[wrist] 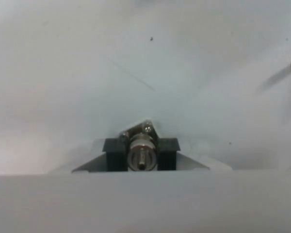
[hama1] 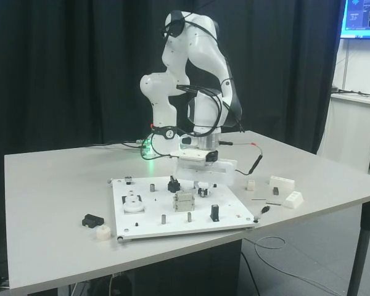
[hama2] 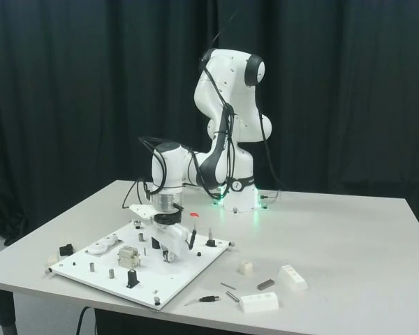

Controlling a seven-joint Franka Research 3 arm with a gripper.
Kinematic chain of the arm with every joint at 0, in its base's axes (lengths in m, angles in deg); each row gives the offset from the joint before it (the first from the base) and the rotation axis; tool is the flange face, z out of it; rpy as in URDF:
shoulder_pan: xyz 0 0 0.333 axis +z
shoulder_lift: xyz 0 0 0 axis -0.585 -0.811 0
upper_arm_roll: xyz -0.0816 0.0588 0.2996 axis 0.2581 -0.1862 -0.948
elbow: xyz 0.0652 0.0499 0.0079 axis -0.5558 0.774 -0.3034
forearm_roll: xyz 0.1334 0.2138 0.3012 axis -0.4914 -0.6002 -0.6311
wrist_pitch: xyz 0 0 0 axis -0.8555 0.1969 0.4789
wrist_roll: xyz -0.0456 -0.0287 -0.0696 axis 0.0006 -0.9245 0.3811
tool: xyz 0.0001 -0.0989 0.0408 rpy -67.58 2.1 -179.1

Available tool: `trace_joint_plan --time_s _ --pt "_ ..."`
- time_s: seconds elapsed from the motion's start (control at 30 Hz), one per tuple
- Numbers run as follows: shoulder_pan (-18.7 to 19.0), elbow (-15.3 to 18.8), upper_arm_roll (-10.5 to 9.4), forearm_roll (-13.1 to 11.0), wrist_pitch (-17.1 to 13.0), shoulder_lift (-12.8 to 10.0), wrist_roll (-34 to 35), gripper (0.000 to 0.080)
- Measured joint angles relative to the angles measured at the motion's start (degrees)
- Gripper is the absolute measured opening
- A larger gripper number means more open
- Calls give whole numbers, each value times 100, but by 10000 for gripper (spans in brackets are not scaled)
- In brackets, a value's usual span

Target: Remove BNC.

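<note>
1. Between the black pads in the wrist view: BNC connector [wrist: 141,154], a small grey metal barrel with a centre pin, seated on a bracket fixed by two screws. In the room views it sits on the white board [hama1: 228,217], toward the board's far edge, under the arm.
2. Handling, judged: light, rigid, all metal, smooth and likely slippery. Not fragile in the body; the centre pin probably bends if knocked. Such a coupling usually locks by a bayonet turn, so expect resistance to a straight pull.
3. Hold point, judged: across the barrel's round sides, below the open end, clear of the pin.
4. Pincer [wrist: 141,156]: pads stand on either side of the barrel and appear clamped on it.
5. Arm [hama2: 227,125]: white, folded over from its base, wrist pointing straight down at the board, pincer low at the connector.
6. Surface [hama1: 55,179]: grey, carrying the board and loose small parts beside it.
</note>
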Motion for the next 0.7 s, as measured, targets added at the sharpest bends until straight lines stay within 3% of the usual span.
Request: trace_joint_plan --time_s 0.7 --pt "-22 -1 0 -37 53 14 -2397 127"
